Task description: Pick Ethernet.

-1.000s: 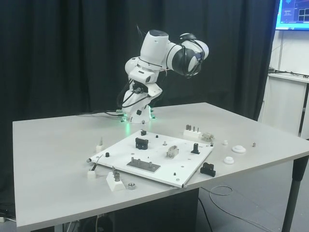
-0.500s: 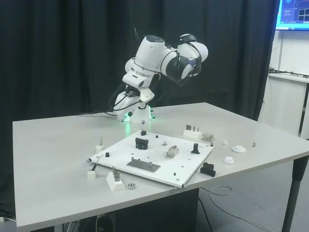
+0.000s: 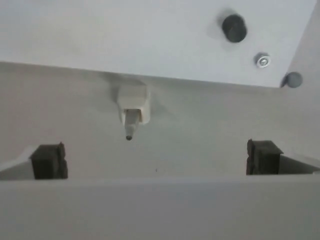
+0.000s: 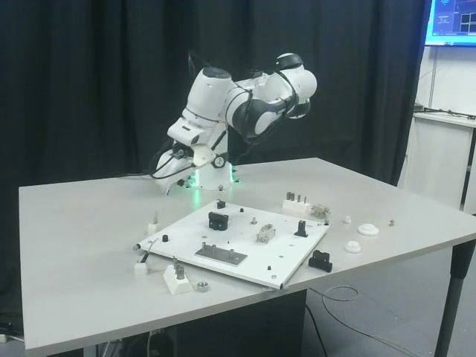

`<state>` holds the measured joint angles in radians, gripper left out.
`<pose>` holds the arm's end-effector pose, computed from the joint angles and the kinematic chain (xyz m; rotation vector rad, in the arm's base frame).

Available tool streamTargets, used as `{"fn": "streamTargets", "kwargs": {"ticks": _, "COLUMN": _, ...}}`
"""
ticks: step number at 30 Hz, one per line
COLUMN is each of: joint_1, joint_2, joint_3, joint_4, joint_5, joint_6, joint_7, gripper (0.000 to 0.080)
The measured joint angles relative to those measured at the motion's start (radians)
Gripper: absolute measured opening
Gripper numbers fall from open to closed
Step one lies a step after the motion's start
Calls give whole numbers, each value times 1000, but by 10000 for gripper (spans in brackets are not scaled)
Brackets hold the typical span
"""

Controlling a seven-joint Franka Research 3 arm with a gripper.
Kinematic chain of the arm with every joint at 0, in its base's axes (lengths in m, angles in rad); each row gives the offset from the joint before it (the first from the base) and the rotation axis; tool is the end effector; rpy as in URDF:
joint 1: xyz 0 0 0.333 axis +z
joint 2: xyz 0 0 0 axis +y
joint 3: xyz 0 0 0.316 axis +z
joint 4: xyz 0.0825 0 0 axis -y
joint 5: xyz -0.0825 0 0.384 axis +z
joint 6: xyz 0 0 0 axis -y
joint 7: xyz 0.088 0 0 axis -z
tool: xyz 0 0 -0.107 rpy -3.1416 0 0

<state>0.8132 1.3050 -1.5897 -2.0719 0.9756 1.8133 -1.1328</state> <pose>0.4722 -0.2797 0.3055 2.8639 -0.0750 -0.3964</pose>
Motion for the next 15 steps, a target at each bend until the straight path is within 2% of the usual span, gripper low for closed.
{"fn": "streamTargets", "kwargs": {"ticks": 15, "joint_1": 33, "joint_2": -1, "joint_3": 47, "joint_4": -160, "joint_5": 99, "joint_6": 138, "joint_7": -127, "gripper": 800}}
